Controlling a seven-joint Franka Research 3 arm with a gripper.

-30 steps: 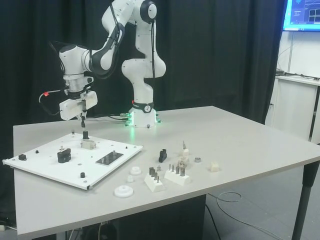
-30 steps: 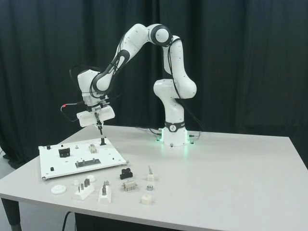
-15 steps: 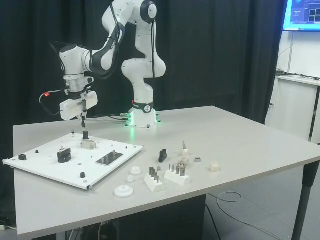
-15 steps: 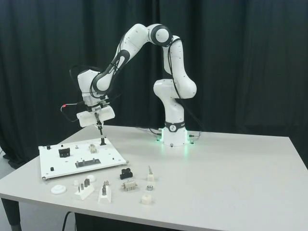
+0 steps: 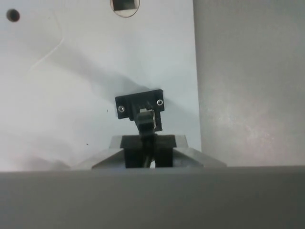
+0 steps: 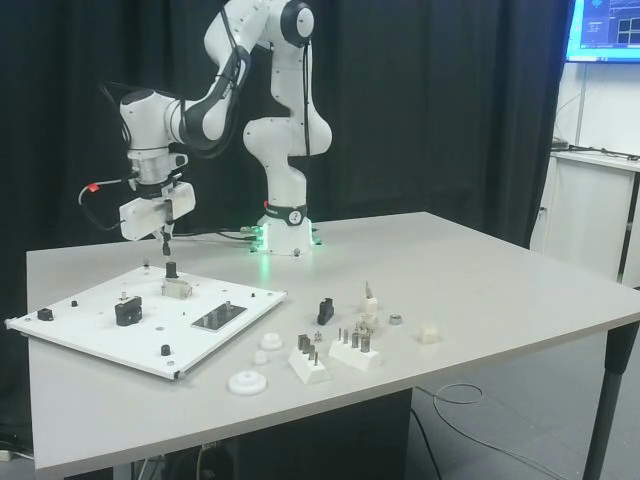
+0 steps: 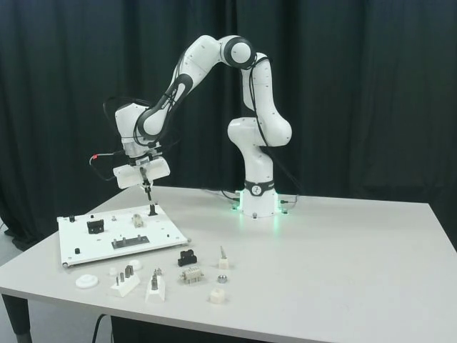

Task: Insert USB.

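Observation:
My gripper hangs over the far edge of the white board, shut on a black USB plug that points straight down. In the wrist view the plug's tip lies over a small black socket block with two screws, fixed near the board's edge. From the room views the same socket block stands just below the plug, with a visible gap between them. The grey fingers clamp the plug's black body from both sides.
The board also carries a black block, a grey block, a dark plate and small pegs. In front of it on the grey table lie white gears, white stands with pegs and several small parts.
The gripper with the plug has risen very slightly above the socket. Nothing else has moved.

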